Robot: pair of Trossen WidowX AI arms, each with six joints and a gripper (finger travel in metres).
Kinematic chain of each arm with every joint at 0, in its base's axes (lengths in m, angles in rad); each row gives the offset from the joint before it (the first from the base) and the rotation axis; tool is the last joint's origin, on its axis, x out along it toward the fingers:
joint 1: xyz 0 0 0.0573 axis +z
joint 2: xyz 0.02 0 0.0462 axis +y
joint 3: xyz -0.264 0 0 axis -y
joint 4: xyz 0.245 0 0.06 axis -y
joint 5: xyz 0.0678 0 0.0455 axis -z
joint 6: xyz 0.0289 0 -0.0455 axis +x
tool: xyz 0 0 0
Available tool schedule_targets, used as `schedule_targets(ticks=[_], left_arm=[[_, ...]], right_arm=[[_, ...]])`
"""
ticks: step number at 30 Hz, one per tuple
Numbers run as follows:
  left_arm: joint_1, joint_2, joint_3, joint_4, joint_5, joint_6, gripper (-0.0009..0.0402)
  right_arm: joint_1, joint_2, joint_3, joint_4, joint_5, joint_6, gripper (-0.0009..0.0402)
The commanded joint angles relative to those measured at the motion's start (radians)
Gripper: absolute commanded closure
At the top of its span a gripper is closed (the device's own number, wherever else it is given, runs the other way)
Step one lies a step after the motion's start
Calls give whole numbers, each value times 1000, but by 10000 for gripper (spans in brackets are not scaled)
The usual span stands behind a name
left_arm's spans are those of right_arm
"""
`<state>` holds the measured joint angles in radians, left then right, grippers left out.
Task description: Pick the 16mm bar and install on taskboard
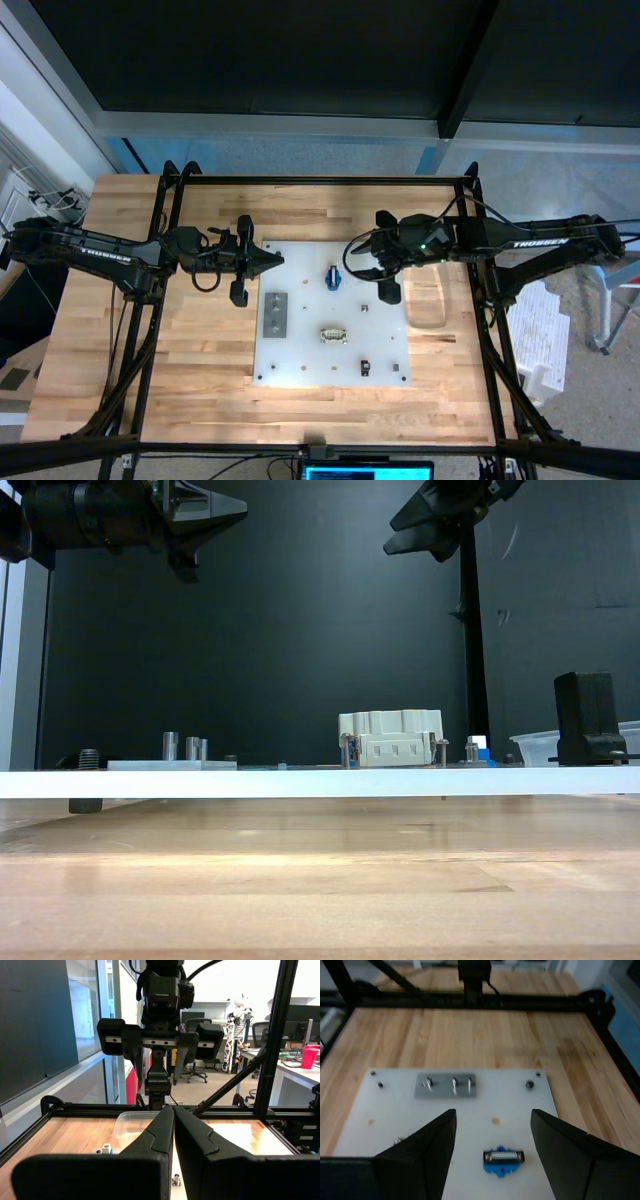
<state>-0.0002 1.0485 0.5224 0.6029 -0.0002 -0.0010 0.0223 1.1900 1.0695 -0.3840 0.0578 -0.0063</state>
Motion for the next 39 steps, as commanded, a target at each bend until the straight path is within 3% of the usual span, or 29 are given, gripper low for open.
schedule_targets(ticks=[1, 6, 22, 39], left_arm=[[0, 0, 0, 0, 0, 0, 393], [0, 0, 0, 0, 0, 0, 393], [0, 0, 0, 0, 0, 0, 393], [0, 0, 0, 0, 0, 0, 393]], right_arm=[[-13, -23, -35, 72, -19, -2, 224], [-18, -53, -95, 216, -35, -2, 268], [-23, -136, -298, 554, -32, 2, 395], [-34, -134, -449, 846, -24, 6, 393]])
